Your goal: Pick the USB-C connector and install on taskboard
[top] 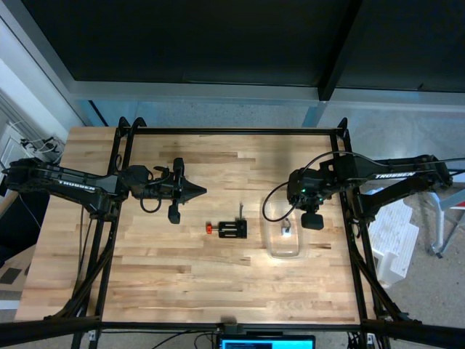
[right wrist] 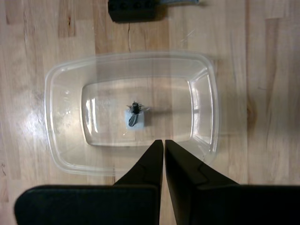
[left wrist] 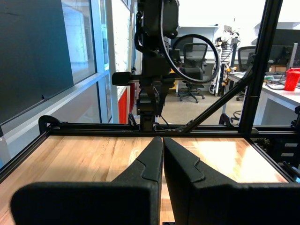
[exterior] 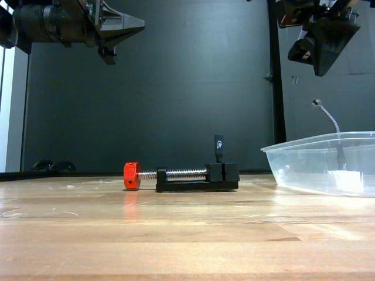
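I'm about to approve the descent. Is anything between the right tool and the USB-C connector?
Nothing visible does. The right tool, shut, hangs over the open clear tray, where the USB-C connector lies on a small white block. The left tool is parked high at the left.

The wooden table (top: 182, 283) stood inside a black metal frame (top: 232, 131) on a grey floor (top: 392, 116), and a dark panel (exterior: 176, 88) closed the space behind it. Beyond the frame, the left wrist view showed a bright office with tall windows (left wrist: 79, 47), black office chairs (left wrist: 190, 77) and a white desk (left wrist: 281, 93) carrying a red cup (left wrist: 291, 78). A blue-lit screen (top: 266, 342) sat at the table's near edge.
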Available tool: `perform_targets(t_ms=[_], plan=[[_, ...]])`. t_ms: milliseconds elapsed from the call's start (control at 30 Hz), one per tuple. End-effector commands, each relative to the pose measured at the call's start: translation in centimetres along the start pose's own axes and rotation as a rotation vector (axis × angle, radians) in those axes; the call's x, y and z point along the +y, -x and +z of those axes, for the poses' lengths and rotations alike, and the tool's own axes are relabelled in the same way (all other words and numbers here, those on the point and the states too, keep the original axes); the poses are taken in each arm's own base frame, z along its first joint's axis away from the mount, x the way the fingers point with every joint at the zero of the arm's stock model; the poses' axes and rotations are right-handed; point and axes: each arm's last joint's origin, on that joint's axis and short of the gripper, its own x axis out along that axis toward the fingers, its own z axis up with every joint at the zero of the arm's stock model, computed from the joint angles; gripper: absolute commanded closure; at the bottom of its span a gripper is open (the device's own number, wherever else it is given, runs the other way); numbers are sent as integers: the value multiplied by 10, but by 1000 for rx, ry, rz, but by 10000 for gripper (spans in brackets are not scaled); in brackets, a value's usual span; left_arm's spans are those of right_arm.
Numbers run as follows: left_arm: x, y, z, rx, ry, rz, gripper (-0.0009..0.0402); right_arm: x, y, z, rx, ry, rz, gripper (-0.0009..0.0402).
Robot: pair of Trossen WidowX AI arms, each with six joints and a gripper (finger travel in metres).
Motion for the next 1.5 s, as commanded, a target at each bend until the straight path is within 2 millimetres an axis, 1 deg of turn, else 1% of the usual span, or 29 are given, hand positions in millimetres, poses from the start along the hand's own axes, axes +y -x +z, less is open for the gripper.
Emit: perform_targets(t_ms=[33, 233, 400, 533, 600, 733, 833, 1167, 1500], plan=[[0, 0, 0, -1, 0, 0, 393, 4, -5, 2, 18, 9, -6, 362], [0, 0, 0, -1, 0, 0, 393, 7, -11, 3, 61, 0, -8, 318], [0, 0, 0, -1, 0, 0, 393, 14, -20, 6, 91, 9, -8, 267], [0, 0, 0, -1, 0, 0, 393, 20, -25, 6, 98, 27, -78, 222], [0, 0, 0, 0, 0, 0, 393, 22, -27, 6, 93, 33, -75, 200], [0, 0, 0, -1, 0, 0, 393, 23, -32, 4, 97, 29, -73, 171], [0, 0, 0, -1, 0, 0, 393, 24, -37, 2, 103, 19, -73, 164], [0, 0, 0, -1, 0, 0, 393, 33, -54, 3, 142, 35, -78, 169], [0, 0, 0, -1, 0, 0, 393, 38, -74, -1, 148, 24, -76, 169]])
